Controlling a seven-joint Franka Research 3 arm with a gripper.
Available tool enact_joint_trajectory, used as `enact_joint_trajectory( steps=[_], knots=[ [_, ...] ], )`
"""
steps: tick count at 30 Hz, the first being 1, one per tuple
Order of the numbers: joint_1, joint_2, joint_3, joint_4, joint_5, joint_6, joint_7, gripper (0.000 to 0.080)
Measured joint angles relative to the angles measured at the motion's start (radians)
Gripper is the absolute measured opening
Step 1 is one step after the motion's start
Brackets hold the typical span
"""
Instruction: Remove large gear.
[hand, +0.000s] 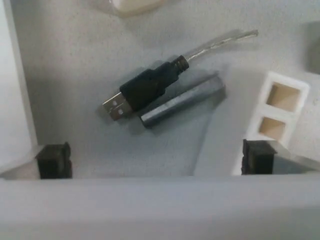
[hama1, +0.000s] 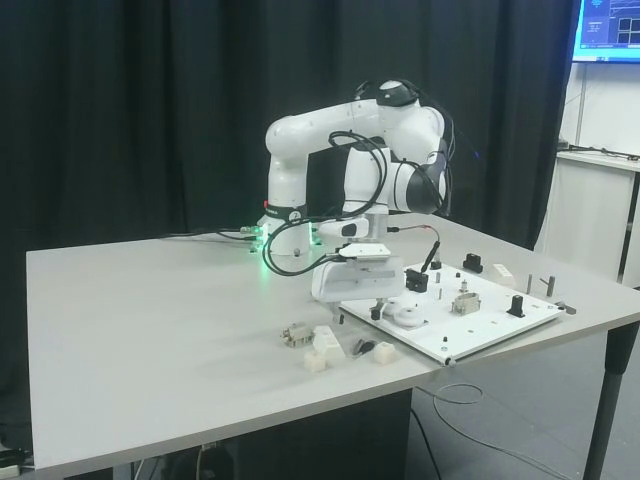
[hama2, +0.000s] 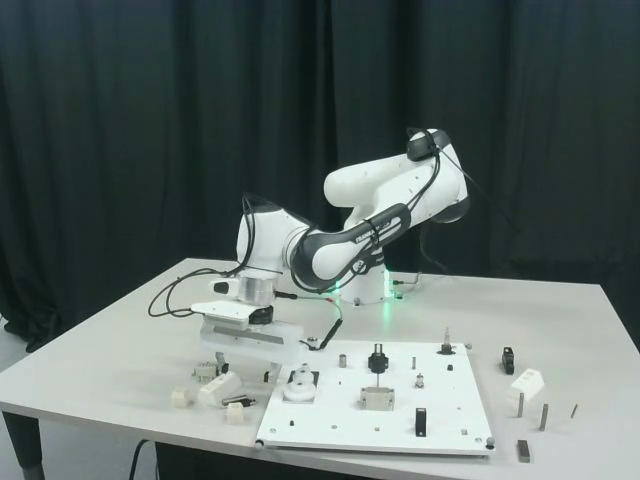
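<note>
The large gear (hama1: 408, 314) (hama2: 298, 388) is white and lies flat on the white board (hama1: 483, 331) (hama2: 335, 422), near its corner. My gripper (hand: 156, 160) (hama1: 358, 317) (hama2: 245, 371) hangs low over the table just beside that corner, apart from the gear. It is open, with nothing between its black fingertips (hand: 54, 160). The gear does not show in the wrist view. Below the gripper there lie a black USB plug (hand: 142, 90) with its cable and a grey metal bar (hand: 182, 100).
A white block with two square holes (hand: 279, 107) lies next to the bar. More white blocks (hama1: 325, 342) and a small connector (hama1: 293, 335) sit at the table's front edge. Black holders (hama2: 379, 358) and pegs stand on the board. Loose parts (hama2: 526, 383) lie beyond it.
</note>
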Motion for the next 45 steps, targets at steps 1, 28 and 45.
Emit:
enact_joint_trajectory(
  steps=[1,28,45],
  knots=[
    [0.0,0.0,0.0,0.0,0.0,0.0,0.0,0.0726],
    [0.001,0.0,-0.012,0.001,0.0,0.025,0.0,0.08],
    [0.027,0.015,-0.071,0.04,-0.002,-0.093,0.057,0.08]
  ],
)
